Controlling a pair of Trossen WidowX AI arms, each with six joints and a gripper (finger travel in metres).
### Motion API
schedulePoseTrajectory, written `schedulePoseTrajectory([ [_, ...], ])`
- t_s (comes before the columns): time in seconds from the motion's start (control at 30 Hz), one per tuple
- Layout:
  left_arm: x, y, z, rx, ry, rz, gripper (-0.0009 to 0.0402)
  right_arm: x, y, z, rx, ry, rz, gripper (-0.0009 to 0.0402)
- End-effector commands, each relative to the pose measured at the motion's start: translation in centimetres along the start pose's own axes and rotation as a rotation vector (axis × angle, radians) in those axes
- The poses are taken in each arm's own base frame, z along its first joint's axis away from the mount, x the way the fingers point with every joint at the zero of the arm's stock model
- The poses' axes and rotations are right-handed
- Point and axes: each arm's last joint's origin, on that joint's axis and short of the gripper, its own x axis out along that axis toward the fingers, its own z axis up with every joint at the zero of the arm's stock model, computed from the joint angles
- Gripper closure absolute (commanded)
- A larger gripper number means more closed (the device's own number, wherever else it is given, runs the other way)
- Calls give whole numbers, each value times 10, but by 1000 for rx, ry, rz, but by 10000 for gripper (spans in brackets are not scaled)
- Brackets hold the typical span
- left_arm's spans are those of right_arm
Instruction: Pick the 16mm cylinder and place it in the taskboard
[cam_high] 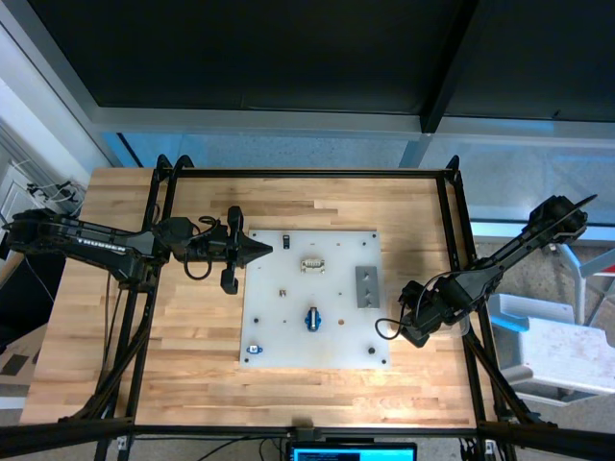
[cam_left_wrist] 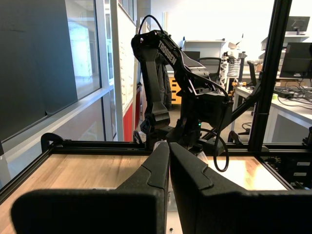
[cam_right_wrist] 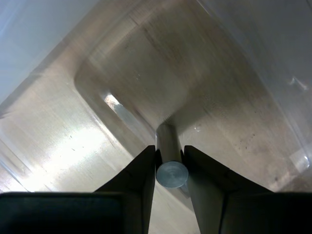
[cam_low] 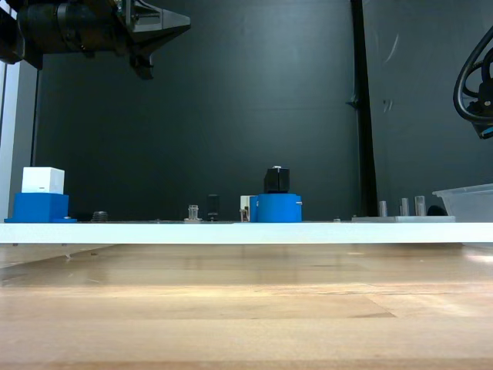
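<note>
Well, over on the left, the left gripper [cam_high: 261, 248] hangs high above the left edge of the taskboard [cam_high: 288, 336], toward its far left corner, and points across the table [cam_high: 144, 365]. Its fingers [cam_left_wrist: 151, 170] are pressed together with nothing between them.

The white board lies flat on the wooden table, about midway between its left and right edges. At the board's near left corner sits a small blue base with a white cube [cam_low: 38, 196] on top. Toward the far edge is a beige connector [cam_high: 311, 263], and nearer the near edge stands the blue plug [cam_high: 313, 319] with a dark cap. Along the right edge lies the grey metal block [cam_high: 367, 286]; from table height a few short pegs stand up from it.

Just off the board's right edge, by its near right corner, the right gripper [cam_high: 415, 336] is dipped into the clear plastic bin [cam_right_wrist: 234, 58]. Its two fingers are clamped on the 16mm cylinder [cam_right_wrist: 171, 174], one on each side, with the peg's round end face turned toward the wrist camera. The peg is inside the bin, not on the board. I can't tell whether it touches the bin floor.
</note>
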Motion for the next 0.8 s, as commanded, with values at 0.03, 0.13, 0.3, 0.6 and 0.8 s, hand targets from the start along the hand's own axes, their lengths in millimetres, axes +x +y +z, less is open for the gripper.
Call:
schedulePoseTrajectory([
  [0.03,0,0,0,0,0,0,393,0,0,0,1,0,3,336],
  [0.13,0,0,0,0,0,0,393,0,0,0,1,1,3,348],
  [0.3,0,0,0,0,0,0,393,0,0,0,0,4,5,364],
  [0.6,0,0,0,0,0,0,393,-9,-1,0,1,3,10,369],
  [0.8,0,0,0,0,0,0,393,-22,1,2,-18,1,16,370],
])
